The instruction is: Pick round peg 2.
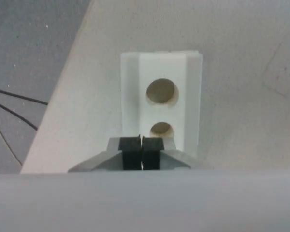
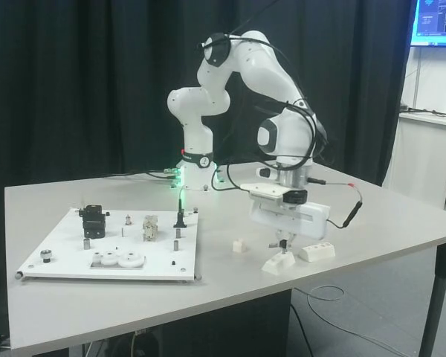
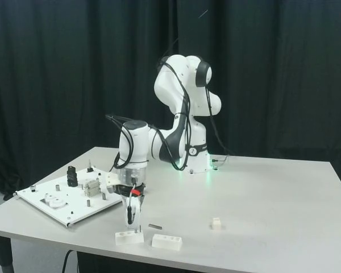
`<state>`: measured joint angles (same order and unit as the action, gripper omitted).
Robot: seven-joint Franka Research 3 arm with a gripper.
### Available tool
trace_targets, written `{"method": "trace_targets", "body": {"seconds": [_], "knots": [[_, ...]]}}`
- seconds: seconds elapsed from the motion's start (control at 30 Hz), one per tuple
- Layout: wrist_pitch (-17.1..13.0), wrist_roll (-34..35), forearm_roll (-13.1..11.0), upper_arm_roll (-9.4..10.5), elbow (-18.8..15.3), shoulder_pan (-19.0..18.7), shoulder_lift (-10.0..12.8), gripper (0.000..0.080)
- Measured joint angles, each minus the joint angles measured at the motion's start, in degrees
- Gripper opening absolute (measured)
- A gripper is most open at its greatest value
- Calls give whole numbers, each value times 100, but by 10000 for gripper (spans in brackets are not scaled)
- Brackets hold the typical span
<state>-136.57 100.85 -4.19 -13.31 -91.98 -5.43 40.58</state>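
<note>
My gripper (image 1: 141, 153) (image 2: 282, 244) (image 3: 131, 219) hangs low over a white peg holder (image 1: 160, 96) (image 2: 278, 262) (image 3: 128, 237) near the table's front edge. The black finger pads (image 1: 132, 154) are pressed together, with only a thin line between them. A small dark tip of the round peg (image 1: 139, 137) shows at the pads, right over the holder's near end. Two empty round holes (image 1: 161, 91) of the holder are visible beyond the fingers. Most of the peg is hidden by the fingers.
A second white holder (image 2: 316, 251) (image 3: 166, 241) lies beside the first. A small white block (image 2: 240, 245) (image 3: 216, 223) and a short grey pin (image 3: 154, 226) rest on the table. The white assembly board (image 2: 163, 266) (image 3: 40, 199) carries several parts. The table edge (image 1: 53, 101) runs close by.
</note>
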Motion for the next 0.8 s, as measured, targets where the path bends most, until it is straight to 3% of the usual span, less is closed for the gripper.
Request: {"method": "trace_targets", "body": {"seconds": [0.3,0.53,0.57,0.77,0.8], "knots": [[584,-82,17,-12,285,7,-107,1],[829,-142,114,-25,439,8,-138,1],[863,-147,142,-27,456,8,-143,120],[1072,-173,219,-29,528,7,-187,120],[1104,-173,219,-28,529,7,-200,435]]}}
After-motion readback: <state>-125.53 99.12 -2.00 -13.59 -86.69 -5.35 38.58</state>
